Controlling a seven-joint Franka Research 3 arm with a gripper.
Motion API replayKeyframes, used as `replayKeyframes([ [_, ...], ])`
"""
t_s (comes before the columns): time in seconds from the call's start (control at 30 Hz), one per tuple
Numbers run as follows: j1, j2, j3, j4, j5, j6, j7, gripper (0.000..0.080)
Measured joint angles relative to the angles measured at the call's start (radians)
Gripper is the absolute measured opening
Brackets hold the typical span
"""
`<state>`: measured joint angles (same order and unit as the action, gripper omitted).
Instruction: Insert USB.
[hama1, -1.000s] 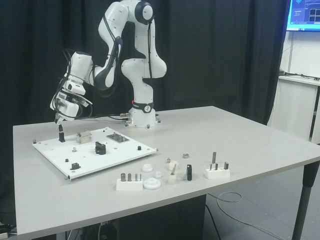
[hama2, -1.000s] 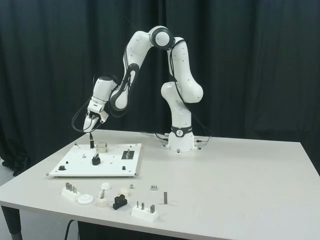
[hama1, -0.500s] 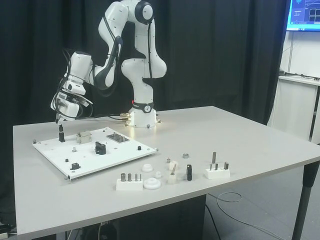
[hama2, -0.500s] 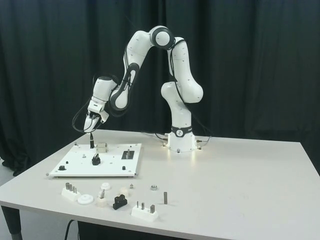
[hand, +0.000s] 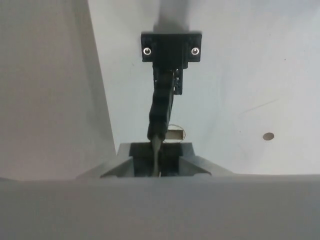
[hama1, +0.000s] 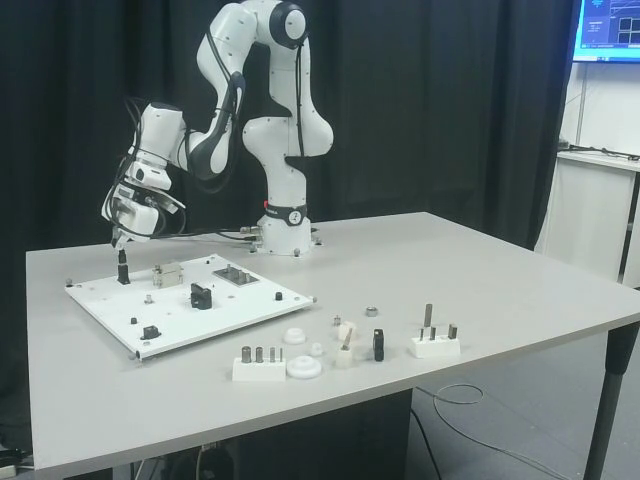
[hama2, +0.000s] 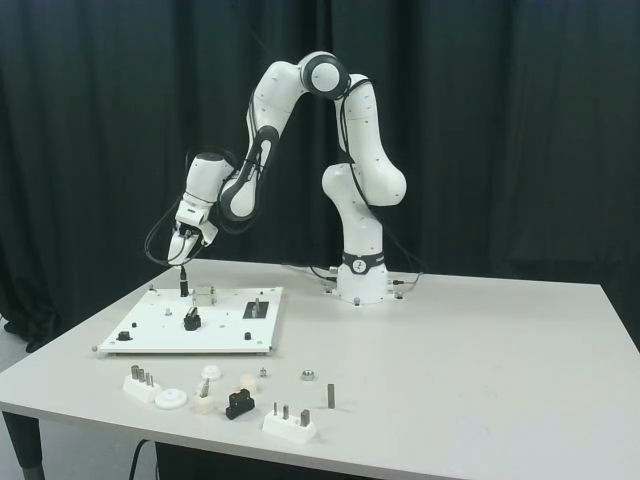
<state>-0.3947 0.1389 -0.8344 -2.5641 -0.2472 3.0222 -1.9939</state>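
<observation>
At the far corner of the white board, the gripper hangs a little above a small black USB plug that stands upright in its black socket block. From the wrist view the plug rises from the block toward the camera, and the two fingers are seen on each side of its upper end; whether they are pinching the plug or are only beside it, I cannot tell. In the second room view the gripper is also just over the plug, apart from it by a small gap as far as it can be judged. On the same board there are a black clip part, a grey metal block and a grey plate. On the grey table, in front of the board, lie several white gears, two white peg holders with grey pegs, and a small black piece. The white arm is bent over from its base toward the board.
</observation>
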Motion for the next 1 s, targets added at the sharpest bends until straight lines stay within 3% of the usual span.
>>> replayKeyframes([
  [1.0,0.000,0.011,0.004,0.004,0.006,0.002,0.000,0.0025],
])
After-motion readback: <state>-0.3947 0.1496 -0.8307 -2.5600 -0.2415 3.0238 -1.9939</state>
